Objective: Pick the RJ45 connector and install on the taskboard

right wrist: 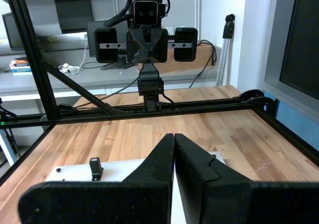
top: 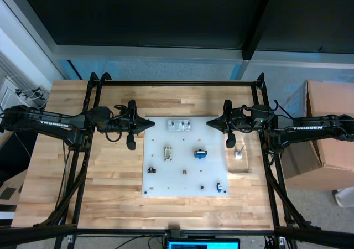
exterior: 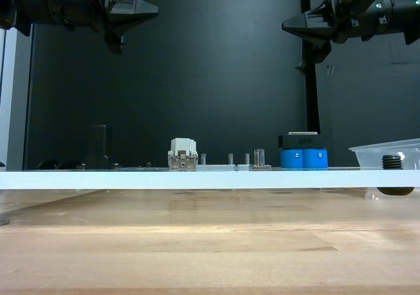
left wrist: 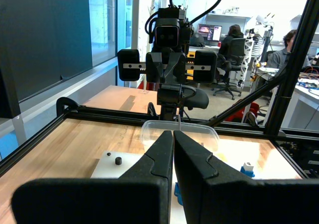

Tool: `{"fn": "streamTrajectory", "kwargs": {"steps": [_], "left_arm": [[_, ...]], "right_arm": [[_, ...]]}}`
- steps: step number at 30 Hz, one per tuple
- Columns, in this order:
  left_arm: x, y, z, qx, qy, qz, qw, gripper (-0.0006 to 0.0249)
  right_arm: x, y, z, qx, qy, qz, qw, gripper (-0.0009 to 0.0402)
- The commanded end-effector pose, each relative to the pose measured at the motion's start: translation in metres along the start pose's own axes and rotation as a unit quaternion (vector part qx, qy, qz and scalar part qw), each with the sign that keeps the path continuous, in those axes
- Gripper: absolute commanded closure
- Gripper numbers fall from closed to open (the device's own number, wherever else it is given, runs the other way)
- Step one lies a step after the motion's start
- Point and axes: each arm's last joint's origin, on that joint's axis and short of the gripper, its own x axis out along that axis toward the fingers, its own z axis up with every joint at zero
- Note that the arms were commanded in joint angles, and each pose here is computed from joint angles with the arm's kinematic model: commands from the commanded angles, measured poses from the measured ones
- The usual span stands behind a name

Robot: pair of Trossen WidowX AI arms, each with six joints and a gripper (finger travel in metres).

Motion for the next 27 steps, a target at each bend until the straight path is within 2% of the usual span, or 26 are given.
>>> {"fn": "streamTrajectory", "kwargs": {"steps": [1, 9, 15, 22, 27], "left_arm": [[0.000, 0.000, 0.000, 0.000, 0.000, 0.000, 1.000, 0.0243], [0.000, 0.000, 0.000, 0.000, 0.000, 0.000, 1.000, 0.0243], [0.000, 0.000, 0.000, 0.000, 0.000, 0.000, 1.000, 0.0243], [0.000, 0.000, 0.000, 0.000, 0.000, 0.000, 1.000, 0.0243], [0.000, 0.000, 0.000, 0.000, 0.000, 0.000, 1.000, 0.0243]], "right_arm": [[0.000, 0.000, 0.000, 0.000, -0.001, 0.000, 1.000, 0.0393], [0.000, 0.000, 0.000, 0.001, -0.001, 0.000, 1.000, 0.0393], [0.000, 0.000, 0.004, 0.038, 0.013, -0.001, 0.999, 0.0393], [-0.012, 0.004, 0.031, 0.013, 0.132, -0.007, 0.991, 0.0393], [-0.030, 0.006, 0.044, -0.006, 0.250, -0.008, 0.968, 0.0393]]}}
